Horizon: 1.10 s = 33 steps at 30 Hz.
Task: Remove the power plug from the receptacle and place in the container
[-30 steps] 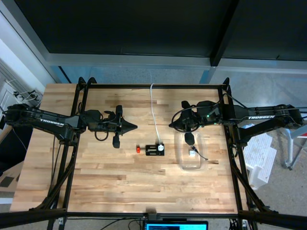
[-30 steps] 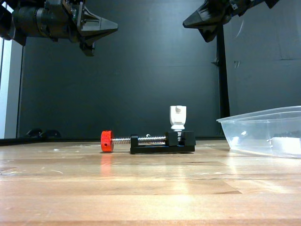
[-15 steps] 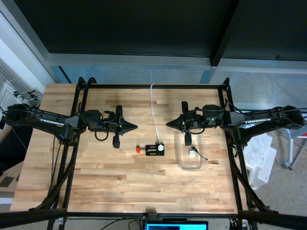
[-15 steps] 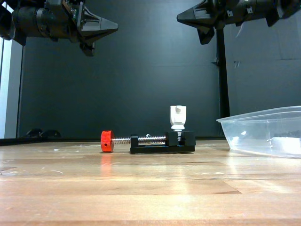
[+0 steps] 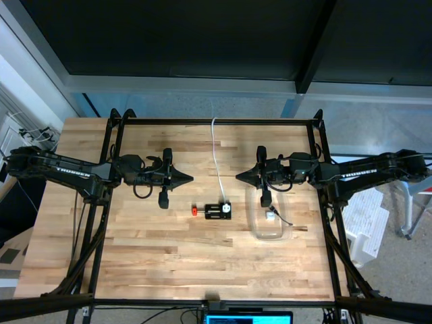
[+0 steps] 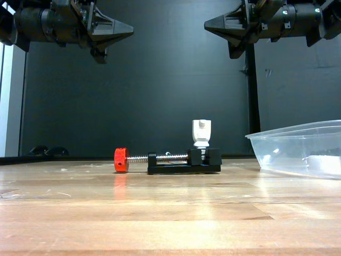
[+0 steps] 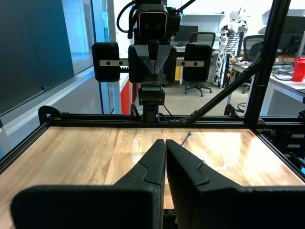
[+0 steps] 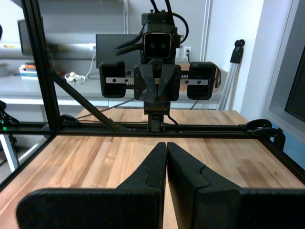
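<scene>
Power plug (image 5: 273, 213): lies inside the container (image 5: 260, 233), touching a small white cube (image 5: 269, 217). It is too small to read its long axis or heading. Its thin black cord (image 5: 285, 221) runs toward the tabletop's (image 5: 169, 256) right near corner and reaches the container rim. In the low view only a pale patch shows through the container wall; the plug cannot be made out.

Container: right of centre, long axis running near to far.

Receptacle (image 5: 226, 208): upright in the black vise (image 5: 214, 210) at centre, socket empty, red-orange knob (image 5: 194, 210) pointing left. The white cord (image 5: 217, 155) runs to the far edge.

Right gripper (image 5: 237, 177): jaws closed on nothing, raised over the container's far end, pointing left.

Left gripper (image 5: 191, 179): jaws closed, empty, raised, pointing right and facing it.
</scene>
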Motion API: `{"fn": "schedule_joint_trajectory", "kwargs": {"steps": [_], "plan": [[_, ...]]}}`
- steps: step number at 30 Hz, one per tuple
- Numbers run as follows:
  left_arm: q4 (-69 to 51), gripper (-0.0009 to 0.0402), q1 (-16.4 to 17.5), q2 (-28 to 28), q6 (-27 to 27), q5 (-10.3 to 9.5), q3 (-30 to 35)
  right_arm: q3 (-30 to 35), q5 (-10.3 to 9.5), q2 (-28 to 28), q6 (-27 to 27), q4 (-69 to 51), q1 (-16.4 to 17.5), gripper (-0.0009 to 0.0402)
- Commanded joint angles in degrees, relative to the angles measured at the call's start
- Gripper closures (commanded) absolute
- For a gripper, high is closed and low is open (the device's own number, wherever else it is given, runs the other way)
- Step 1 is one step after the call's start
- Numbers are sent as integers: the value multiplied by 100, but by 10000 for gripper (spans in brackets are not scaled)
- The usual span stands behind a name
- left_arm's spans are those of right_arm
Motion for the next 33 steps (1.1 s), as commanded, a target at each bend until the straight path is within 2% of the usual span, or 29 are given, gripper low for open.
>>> {"fn": "schedule_joint_trajectory", "kwargs": {"steps": [1, 9, 20, 33], "plan": [[2, 393, 2, 2, 0, 0, 2, -107, 2, 4, 90, 157, 0, 393], [2, 393, 2, 2, 0, 0, 2, -238, 4, 4, 273, 289, 0, 393], [2, 393, 0, 2, 0, 0, 2, -232, 116, 7, 219, 323, 2, 393], [2, 393, 0, 2, 0, 0, 2, -216, 111, 7, 219, 348, 4, 393]]}}
